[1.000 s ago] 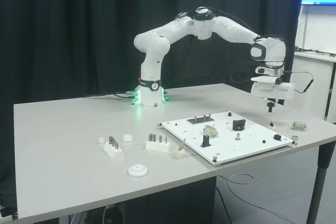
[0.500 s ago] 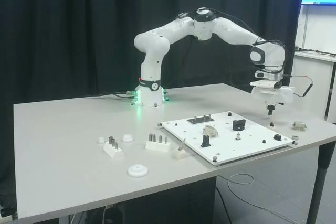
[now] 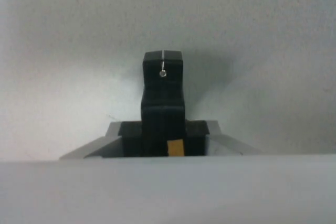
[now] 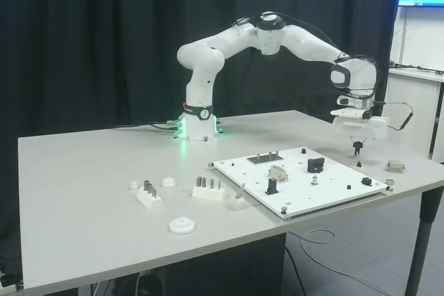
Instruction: Place D-SUB.
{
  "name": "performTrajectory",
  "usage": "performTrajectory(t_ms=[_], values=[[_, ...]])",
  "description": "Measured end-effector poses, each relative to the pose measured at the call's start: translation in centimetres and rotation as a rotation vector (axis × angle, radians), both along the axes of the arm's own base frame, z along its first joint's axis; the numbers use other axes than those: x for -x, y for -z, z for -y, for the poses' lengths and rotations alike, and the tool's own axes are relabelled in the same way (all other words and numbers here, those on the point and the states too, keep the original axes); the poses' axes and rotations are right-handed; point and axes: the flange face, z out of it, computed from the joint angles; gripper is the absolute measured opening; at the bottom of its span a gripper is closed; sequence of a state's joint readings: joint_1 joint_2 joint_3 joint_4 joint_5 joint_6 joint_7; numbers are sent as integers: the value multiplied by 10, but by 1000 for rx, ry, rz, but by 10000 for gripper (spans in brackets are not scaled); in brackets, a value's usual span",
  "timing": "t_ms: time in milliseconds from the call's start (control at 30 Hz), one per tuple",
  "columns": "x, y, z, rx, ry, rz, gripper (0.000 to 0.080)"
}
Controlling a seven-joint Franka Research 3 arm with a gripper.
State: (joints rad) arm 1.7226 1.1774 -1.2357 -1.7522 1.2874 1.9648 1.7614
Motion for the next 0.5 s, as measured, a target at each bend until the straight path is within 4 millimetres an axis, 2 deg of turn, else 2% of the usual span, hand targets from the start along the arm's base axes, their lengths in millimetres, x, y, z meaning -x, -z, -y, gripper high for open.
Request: performTrajectory(t_ms=[500], values=[[1,5,-5,40,-21,31,154]])
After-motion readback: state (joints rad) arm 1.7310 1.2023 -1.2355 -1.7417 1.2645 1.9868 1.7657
